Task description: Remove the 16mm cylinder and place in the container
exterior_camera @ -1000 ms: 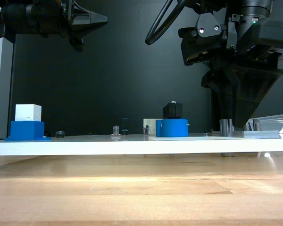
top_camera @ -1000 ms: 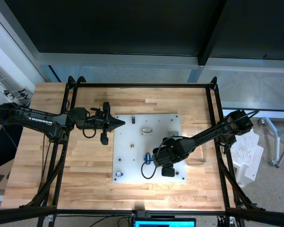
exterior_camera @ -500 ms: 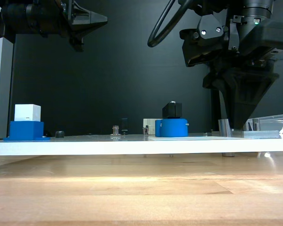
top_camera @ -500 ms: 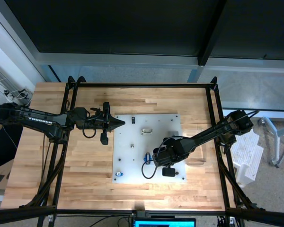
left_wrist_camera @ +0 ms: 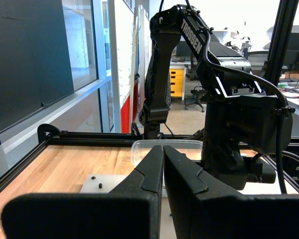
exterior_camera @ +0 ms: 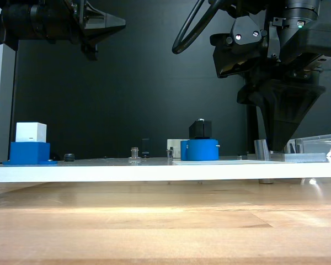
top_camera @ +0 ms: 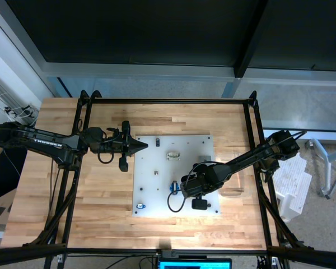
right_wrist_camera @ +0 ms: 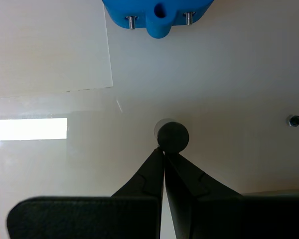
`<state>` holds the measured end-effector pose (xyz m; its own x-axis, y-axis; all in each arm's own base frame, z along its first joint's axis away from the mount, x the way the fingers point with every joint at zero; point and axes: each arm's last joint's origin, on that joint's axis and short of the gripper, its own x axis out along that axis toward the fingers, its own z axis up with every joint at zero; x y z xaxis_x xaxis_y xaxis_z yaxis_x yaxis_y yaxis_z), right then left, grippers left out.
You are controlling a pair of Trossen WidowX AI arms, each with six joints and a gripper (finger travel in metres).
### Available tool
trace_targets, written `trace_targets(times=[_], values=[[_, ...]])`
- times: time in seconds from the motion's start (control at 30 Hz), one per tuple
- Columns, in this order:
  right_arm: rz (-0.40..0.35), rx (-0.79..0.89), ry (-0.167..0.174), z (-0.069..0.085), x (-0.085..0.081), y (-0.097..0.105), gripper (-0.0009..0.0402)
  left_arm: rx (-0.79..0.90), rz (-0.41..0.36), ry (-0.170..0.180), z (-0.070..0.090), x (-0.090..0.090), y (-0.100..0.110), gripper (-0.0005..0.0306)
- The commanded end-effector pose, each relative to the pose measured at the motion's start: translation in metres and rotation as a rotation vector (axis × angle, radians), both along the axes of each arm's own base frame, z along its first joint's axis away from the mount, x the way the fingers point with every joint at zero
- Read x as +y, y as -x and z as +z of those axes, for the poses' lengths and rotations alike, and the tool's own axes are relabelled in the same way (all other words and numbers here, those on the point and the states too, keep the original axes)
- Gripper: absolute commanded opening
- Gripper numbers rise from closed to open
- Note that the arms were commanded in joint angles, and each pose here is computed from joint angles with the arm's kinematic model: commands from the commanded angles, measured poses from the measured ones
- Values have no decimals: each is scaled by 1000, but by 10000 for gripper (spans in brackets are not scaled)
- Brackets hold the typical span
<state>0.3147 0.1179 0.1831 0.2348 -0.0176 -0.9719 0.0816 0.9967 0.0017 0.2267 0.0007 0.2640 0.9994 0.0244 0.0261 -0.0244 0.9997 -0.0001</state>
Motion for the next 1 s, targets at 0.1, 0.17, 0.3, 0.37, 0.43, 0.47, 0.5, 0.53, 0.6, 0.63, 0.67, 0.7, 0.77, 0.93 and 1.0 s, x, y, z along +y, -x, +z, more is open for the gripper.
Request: trace_targets(times=[0.1,0.17,0.3,0.37,0.43,0.47,0.5,0.53,0.6,0.63,0.67,0.7,0.77,0.93,1.0], values=[[0,-2,1,0,0,0,0,0,0,0,0,0,0,0],[-1,-2,1,0,0,0,0,0,0,0,0,0,0,0],[0,-2,1,0,0,0,0,0,0,0,0,0,0,0],[-1,-2,1,0,0,0,0,0,0,0,0,0,0,0],[0,-2,1,0,0,0,0,0,0,0,0,0,0,0],[-1,-2,1,0,0,0,0,0,0,0,0,0,0,0],[-1,-1,1,0,0,0,0,0,0,0,0,0,0,0],[0,0,-2,0,0,0,0,0,0,0,0,0,0,0],[6,5,-23,1,1,0,0,0,0,0,0,0,0,0],[5,4,-24,3,1,0,0,0,0,0,0,0,0,0],[5,6,-24,4,1,1,0,0,0,0,0,0,0,0],[5,10,-23,5,0,1,1,0,0,0,0,0,0,0],[5,20,-18,9,0,2,10,0,0,0,0,0,0,0],[-9,13,-21,17,1,0,72,0,0,0,0,0,0,0],[-25,4,-19,19,1,-1,102,0,0,0,0,0,0,0]])
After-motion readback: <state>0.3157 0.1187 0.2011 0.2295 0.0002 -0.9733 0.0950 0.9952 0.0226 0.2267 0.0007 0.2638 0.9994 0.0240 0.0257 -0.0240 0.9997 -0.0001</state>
